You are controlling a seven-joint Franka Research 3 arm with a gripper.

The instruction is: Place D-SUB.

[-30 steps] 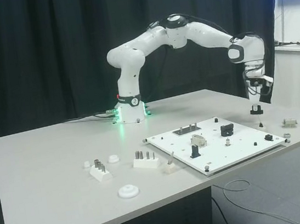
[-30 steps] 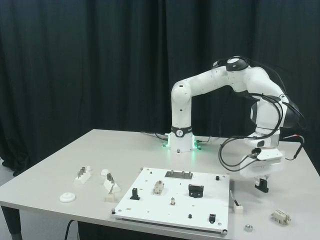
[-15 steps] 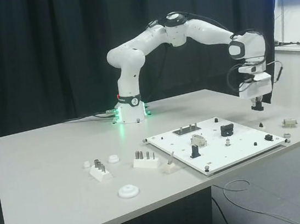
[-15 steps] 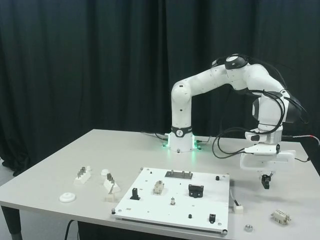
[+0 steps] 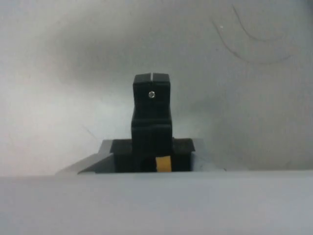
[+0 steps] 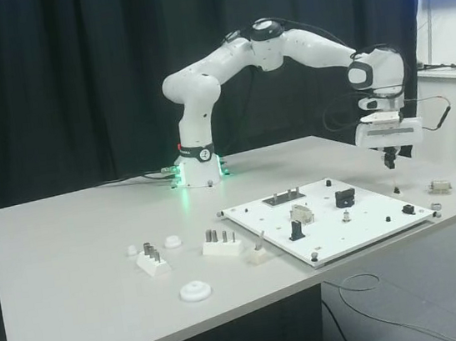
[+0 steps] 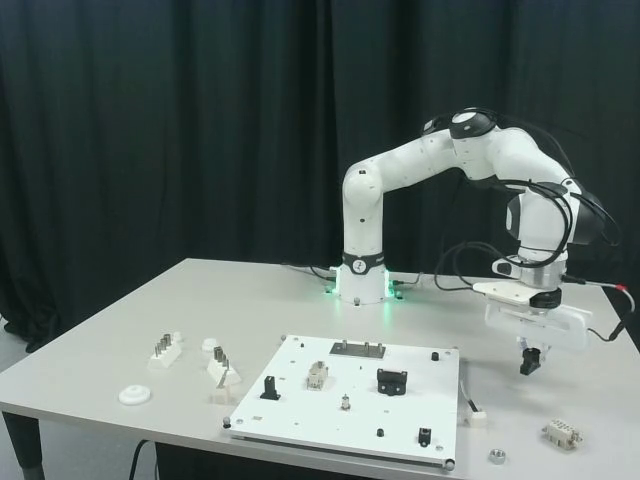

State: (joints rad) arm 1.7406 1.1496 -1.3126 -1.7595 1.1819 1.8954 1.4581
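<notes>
A small grey D-SUB connector (image 6: pixel 440 185) (image 7: pixel 562 433) lies on the table to the right of the white board (image 6: pixel 370 227) (image 7: pixel 300 415). My gripper (image 6: pixel 389 163) (image 7: pixel 529 368) hangs in the air off the board's right edge, above the bare table, short of the connector and apart from it. In the wrist view the two black fingers (image 5: pixel 151 105) stand pressed together, so the gripper (image 5: pixel 151 78) is shut with nothing seen between them. Only grey table shows below them there; the connector is out of that view.
The board carries a black block (image 7: pixel 392 380), a black bracket (image 7: pixel 270 387), a grey connector (image 7: pixel 318 375) and a black strip with pegs (image 7: pixel 357 349). A nut (image 7: pixel 495 457) and a small white piece (image 7: pixel 477 418) lie near the connector. White fixtures (image 7: pixel 222 375) and a disc (image 7: pixel 135 394) sit left.
The gripper has risen from just above the table to a higher spot, and the hand has turned at the wrist. The connector has not moved.
</notes>
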